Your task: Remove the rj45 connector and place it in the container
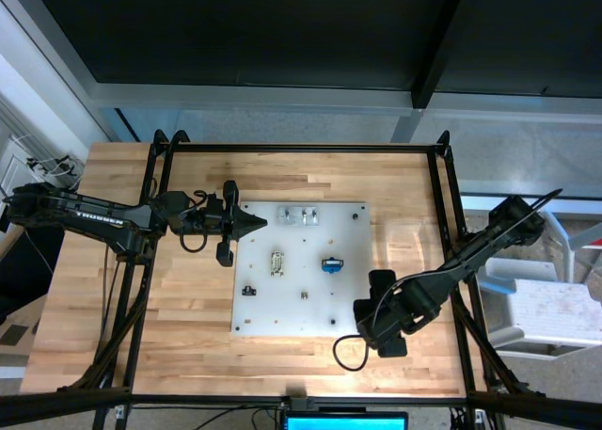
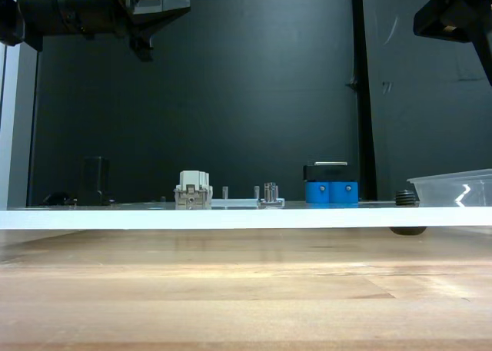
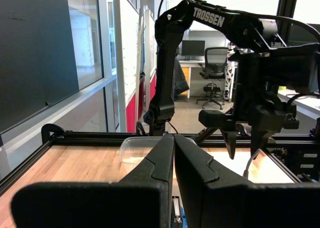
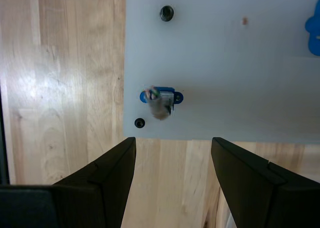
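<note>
Rj45 connector point(image 4: 159, 102) looks light and stiff, pinch its sides; right pincer point(image 4: 172, 140) apart beside white board point(image 4: 225, 78), left pincer point(image 3: 173, 138) together above it

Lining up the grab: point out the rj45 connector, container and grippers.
rj45 connector point(image 4: 159, 105), right wrist view, its clear plug body.
container point(image 2: 450, 191), low view, its near wall.
right gripper point(image 4: 172, 143), right wrist view, midway between open fingertips, near the connector.
left gripper point(image 1: 256, 223), high view, shut fingertips, far from the connector.
</note>
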Available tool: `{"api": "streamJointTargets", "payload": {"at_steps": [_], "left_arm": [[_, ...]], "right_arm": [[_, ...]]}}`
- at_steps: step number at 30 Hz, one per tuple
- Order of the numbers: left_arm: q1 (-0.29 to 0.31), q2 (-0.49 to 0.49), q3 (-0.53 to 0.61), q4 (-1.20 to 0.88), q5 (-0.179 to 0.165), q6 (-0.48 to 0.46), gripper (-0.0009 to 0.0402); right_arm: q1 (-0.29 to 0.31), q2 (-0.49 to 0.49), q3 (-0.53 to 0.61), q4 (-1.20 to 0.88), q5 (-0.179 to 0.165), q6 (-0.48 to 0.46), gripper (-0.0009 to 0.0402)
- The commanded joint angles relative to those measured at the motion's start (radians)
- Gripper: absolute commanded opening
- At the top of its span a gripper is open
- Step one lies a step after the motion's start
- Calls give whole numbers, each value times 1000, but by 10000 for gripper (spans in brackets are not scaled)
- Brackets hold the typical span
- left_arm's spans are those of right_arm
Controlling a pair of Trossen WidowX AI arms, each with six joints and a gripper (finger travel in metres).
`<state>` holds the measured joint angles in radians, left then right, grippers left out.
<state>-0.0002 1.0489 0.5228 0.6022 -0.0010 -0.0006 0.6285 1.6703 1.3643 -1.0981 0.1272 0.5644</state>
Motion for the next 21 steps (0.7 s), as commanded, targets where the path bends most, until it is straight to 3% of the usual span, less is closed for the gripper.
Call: {"api": "streamJointTargets", "payload": {"at_steps": [1,21], "left_arm": [[0,0,0,0,0,0,1],[0,0,0,0,0,0,1]], "right_arm": [[0,10,-2,24,5,-2,210],[-7,53,-51,103,12,3,210]]}}
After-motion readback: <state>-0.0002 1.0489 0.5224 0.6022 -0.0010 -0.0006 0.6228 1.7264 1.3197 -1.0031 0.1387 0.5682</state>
